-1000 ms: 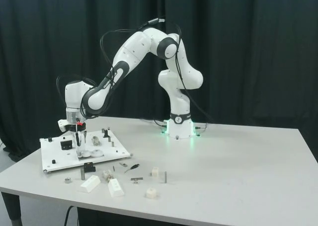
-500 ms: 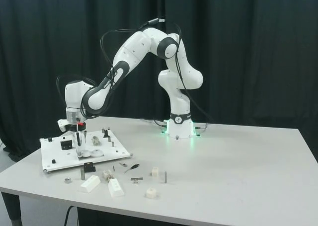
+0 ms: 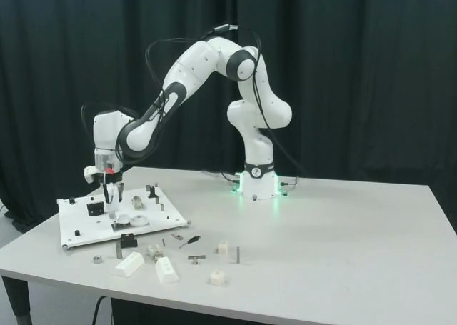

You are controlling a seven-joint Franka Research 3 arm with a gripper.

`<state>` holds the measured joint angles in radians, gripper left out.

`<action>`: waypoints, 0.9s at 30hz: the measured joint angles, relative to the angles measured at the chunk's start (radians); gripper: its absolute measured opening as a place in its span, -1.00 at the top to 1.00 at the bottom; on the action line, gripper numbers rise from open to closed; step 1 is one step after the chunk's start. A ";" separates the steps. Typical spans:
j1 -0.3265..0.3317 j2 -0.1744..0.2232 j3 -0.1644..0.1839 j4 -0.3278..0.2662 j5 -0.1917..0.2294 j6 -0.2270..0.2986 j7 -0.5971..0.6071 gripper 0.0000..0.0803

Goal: Remove small gear.

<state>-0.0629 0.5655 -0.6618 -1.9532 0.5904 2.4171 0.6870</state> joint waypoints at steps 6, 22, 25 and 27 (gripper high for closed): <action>0.000 -0.048 -0.005 -0.001 -0.025 -0.031 0.002 0.66; 0.016 -0.099 -0.033 -0.001 -0.071 -0.069 0.061 0.66; 0.020 -0.099 -0.036 -0.002 -0.074 -0.069 0.067 0.66; 0.021 -0.099 -0.038 -0.001 -0.076 -0.069 0.068 0.66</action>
